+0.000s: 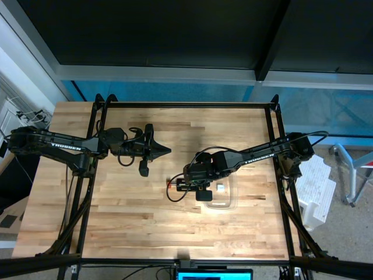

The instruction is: Pick the usb-c connector and install on the hub

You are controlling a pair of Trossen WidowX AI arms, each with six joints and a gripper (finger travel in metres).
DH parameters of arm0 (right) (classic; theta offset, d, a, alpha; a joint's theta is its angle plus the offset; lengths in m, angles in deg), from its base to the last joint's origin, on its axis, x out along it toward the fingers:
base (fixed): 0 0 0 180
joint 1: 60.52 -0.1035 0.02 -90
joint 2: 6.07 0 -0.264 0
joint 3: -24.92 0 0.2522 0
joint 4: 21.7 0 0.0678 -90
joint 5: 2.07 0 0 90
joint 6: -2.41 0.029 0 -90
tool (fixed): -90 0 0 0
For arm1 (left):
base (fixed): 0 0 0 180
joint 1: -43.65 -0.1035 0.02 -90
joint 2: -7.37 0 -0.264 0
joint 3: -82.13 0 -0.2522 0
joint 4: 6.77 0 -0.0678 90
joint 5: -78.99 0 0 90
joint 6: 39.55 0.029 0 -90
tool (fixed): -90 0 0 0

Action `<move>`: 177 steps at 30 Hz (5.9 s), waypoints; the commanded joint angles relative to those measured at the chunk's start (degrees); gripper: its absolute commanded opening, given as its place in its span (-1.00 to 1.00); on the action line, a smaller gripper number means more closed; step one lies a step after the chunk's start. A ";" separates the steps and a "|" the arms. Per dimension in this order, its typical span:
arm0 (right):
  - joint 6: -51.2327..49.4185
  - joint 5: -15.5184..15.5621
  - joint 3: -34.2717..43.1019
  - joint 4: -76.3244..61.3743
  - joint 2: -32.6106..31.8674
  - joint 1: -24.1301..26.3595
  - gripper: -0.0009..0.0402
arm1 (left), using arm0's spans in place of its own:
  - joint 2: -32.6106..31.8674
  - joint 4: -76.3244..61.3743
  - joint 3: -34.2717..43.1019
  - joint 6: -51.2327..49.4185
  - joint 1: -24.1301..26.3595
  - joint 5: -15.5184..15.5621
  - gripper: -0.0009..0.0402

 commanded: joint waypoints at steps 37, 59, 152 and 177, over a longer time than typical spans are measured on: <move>0.50 -0.04 -10.51 1.97 14.01 -0.15 0.14 | 0.00 0.00 0.02 0.00 -0.02 0.00 -0.96; -2.25 0.61 -33.00 33.88 43.58 2.01 -0.88 | 0.00 0.00 0.02 0.00 -0.02 0.00 -0.96; -5.16 8.55 -52.87 70.60 53.13 10.58 -0.96 | 0.00 0.00 0.02 0.00 0.00 0.00 -0.96; -5.16 8.55 -52.87 70.60 53.13 10.58 -0.96 | 0.00 0.00 0.02 0.00 0.00 0.00 -0.96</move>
